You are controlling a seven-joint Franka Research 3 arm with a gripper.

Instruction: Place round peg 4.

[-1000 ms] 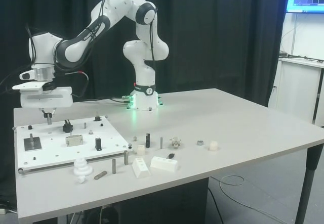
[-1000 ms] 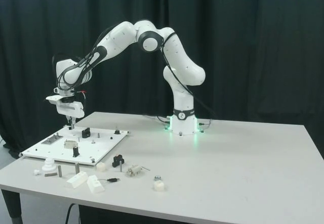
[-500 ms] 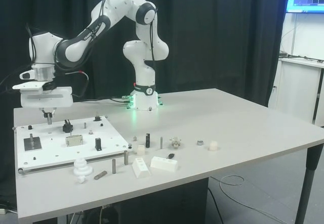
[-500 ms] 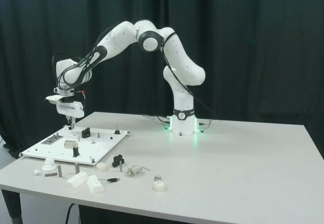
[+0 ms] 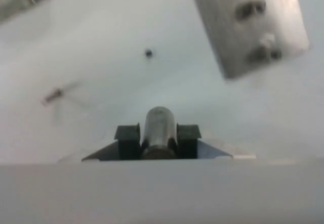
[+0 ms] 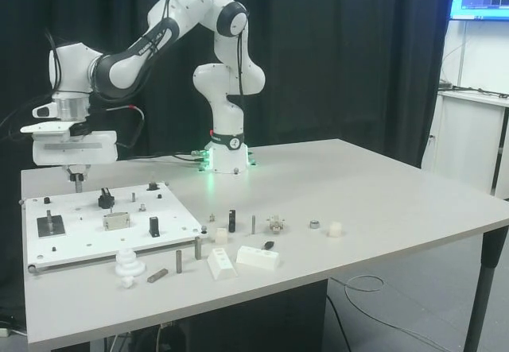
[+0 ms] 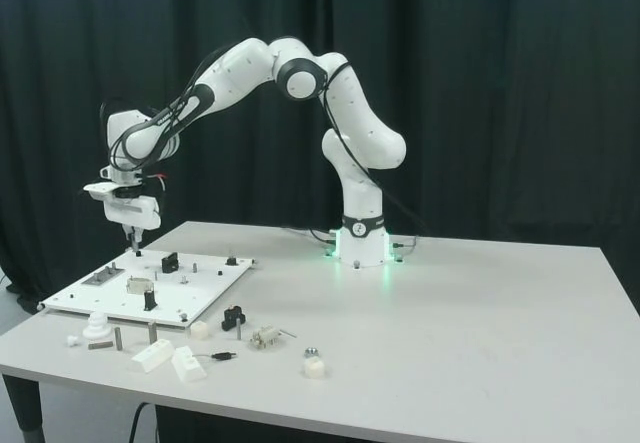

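Fingers point(image 5: 127, 140) of the gripper point(image 5: 158, 142) are clenched on the peg point(image 5: 158, 130), a short grey cylinder that stands upright between the two black pads and sticks out below them. Seen from the first room view, the gripper point(image 6: 75, 175) hangs above the far left corner of the white board point(image 6: 171, 217), the peg's lower end clear of the surface. In the wrist view a grey metal block point(image 5: 250, 24) with two holes lies on the board at about 1 o'clock from the peg, and a small dark hole point(image 5: 148, 53) sits at 12 o'clock.

On the board, at about 5 o'clock from the gripper in the first room view, stand a black knob point(image 6: 105, 200), a metal clamp point(image 6: 116, 220) and a black post point(image 6: 153, 226). Off the board's near edge, on the grey table point(image 6: 382, 201), lie a white stepped part point(image 6: 127, 268), two white blocks point(image 6: 242, 260) and a small white cap point(image 6: 336, 229). The arm's base point(image 7: 362, 246) stands well apart, with green light at its foot.
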